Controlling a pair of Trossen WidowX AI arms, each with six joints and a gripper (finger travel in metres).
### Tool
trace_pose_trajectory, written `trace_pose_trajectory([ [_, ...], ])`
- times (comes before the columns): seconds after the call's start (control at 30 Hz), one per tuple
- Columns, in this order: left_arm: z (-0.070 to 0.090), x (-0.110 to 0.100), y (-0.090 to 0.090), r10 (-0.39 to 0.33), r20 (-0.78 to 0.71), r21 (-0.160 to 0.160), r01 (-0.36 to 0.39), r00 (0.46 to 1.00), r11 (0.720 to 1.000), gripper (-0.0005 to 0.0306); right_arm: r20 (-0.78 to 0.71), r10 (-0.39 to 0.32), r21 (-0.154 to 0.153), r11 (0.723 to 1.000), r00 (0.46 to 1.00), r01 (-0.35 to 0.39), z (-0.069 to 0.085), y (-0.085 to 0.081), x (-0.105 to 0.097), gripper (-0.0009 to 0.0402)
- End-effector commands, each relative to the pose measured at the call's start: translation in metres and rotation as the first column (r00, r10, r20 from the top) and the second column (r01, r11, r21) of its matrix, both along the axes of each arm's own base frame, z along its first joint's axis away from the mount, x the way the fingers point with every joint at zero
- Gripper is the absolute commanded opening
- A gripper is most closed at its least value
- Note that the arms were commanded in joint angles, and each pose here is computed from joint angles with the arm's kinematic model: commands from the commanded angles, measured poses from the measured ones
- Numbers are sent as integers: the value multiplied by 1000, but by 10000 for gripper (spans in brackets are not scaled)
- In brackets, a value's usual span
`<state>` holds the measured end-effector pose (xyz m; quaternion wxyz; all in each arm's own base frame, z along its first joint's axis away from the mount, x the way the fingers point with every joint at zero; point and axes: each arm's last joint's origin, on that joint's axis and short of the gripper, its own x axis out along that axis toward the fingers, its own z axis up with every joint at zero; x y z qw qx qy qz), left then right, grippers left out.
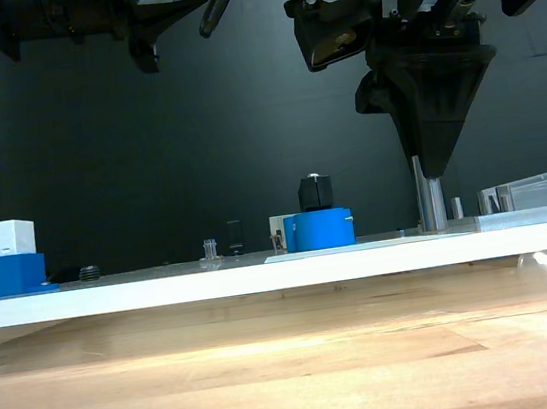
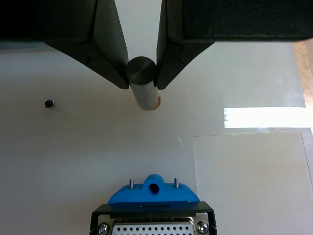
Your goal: Pick the 16mm cylinder and install on the taskboard
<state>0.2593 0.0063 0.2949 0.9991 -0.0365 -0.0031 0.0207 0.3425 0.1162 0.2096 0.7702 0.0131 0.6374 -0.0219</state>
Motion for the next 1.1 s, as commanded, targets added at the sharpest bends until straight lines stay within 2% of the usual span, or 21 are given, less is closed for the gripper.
trace_pose_trajectory([
  [0.03, 0, 0, 0, 0, 0, 0, 0, 1000, 1000, 0, -1, 2, 1, 1000, 1000, -2, 0, 1, 0, 7],
  [0.5, 0, 0, 0, 0, 0, 0, 0, 1000, 1000, 0, -3, 19, 9, 1000, 1000, -19, -1, 6, -2, 7],
  [0.7, 0, 0, 0, 0, 0, 0, 0, 1000, 1000, 0, -10, 36, 4, 999, 999, -36, -13, 7, 3, 7],
  [0.9, 0, 0, 0, 0, 0, 0, 0, 1000, 1000, 0, 10, 41, 16, 999, 999, -41, -18, 8, 5, 8],
  [1.0, 0, 0, 0, 0, 0, 0, 0, 1000, 1000, 0, 9, 40, 16, 999, 999, -40, -19, 7, 5, 21],
  [1.1, 0, 0, 0, 0, 0, 0, 0, 1000, 1000, 0, 11, 42, 16, 999, 999, -43, -18, 7, 4, 53],
])
